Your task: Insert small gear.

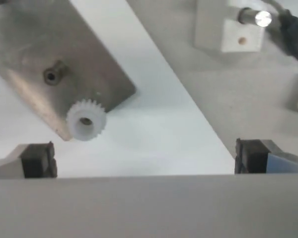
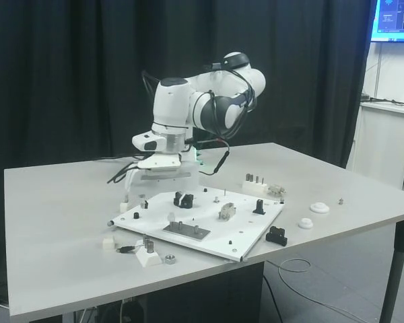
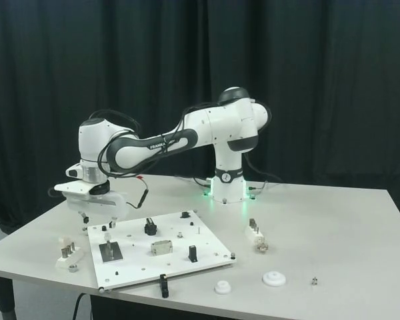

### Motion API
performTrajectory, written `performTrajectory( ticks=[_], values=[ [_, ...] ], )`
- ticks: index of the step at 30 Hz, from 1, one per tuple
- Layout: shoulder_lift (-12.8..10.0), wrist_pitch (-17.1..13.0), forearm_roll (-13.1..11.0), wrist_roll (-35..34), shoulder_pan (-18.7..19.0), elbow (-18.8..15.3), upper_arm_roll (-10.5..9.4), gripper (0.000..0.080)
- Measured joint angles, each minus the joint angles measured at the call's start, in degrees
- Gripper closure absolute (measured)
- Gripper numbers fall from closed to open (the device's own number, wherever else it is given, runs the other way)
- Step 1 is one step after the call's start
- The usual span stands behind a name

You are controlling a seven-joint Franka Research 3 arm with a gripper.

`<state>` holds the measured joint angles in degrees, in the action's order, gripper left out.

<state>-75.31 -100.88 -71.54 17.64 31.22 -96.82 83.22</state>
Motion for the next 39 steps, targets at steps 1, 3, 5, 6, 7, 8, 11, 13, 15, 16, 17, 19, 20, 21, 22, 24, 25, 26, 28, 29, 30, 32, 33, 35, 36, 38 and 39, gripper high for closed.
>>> performTrajectory(
  ticks=[1,3,5,6,7,8,11,13,15,16,17,19,20,21,22,24,25,26,28,29,30,32,33,35,36,38,39],
  values=[
    [0.0,0.0,0.0,-0.3,-0.1,0.0,0.05,0.0005],
    [0.0,0.0,0.0,-0.9,-0.3,0.0,0.1,0.0003],
    [0.0,0.0,0.0,-1.3,-0.5,0.0,0.1,0.0003],
    [0.0,0.0,0.0,-1.3,-0.6,0.0,0.1,0.0003],
    [0.0,0.0,0.0,-1.3,-0.7,0.0,0.1,0.0003],
    [0.0,0.0,0.0,-1.4,-0.8,0.0,0.09,0.0003],
    [0.0,0.0,-0.1,-1.7,-1.0,0.0,0.04,0.0003],
    [0.0,0.0,-0.1,-1.9,-1.1,0.0,-0.02,0.0003],
    [0.0,-0.1,-0.2,-2.1,-1.2,0.0,-0.1,0.0003],
    [0.0,-0.2,-0.3,-2.3,-1.2,0.0,-0.15,0.0003],
    [0.0,-0.2,-0.4,-2.4,-1.2,0.0,-0.2,0.0003],
    [0.0,-0.5,-0.6,-2.6,-1.2,0.0,-0.33,0.0003],
    [0.0,-0.7,-0.6,-2.7,-1.2,0.0,-0.39,0.0003],
    [0.0,-0.8,-0.7,-2.8,-1.2,0.0,-0.45,0.0003],
    [0.0,-0.9,-0.8,-2.9,-1.2,0.0,-0.49,0.0003],
    [0.0,-1.1,-0.9,-2.9,-1.2,0.0,-0.57,0.0003],
    [0.0,-1.2,-0.9,-3.0,-1.3,0.0,-0.6,0.0003],
    [0.0,-1.4,-1.0,-3.1,-1.3,0.1,-0.64,0.0003],
    [0.0,-1.7,-1.0,-3.3,-1.3,0.1,-0.72,0.0003],
    [0.0,-1.8,-1.0,-3.4,-1.3,0.1,-0.76,0.0003],
    [0.0,-2.0,-1.1,-3.4,-1.3,0.2,-0.82,0.0003],
    [0.0,-2.3,-1.1,-3.5,-1.3,0.2,-0.95,0.0003],
    [0.0,-2.4,-1.1,-3.5,-1.3,0.2,-1.01,0.0003],
    [0.0,-2.7,-1.1,-3.5,-1.3,0.2,-1.12,0.0003],
    [0.0,-2.9,-1.1,-3.5,-1.3,0.2,-1.17,0.0003],
    [0.0,-3.2,-1.1,-3.5,-1.3,0.2,-1.27,0.0003],
    [0.0,-3.3,-1.1,-3.5,-1.3,0.2,-1.31,0.0003]
  ],
)
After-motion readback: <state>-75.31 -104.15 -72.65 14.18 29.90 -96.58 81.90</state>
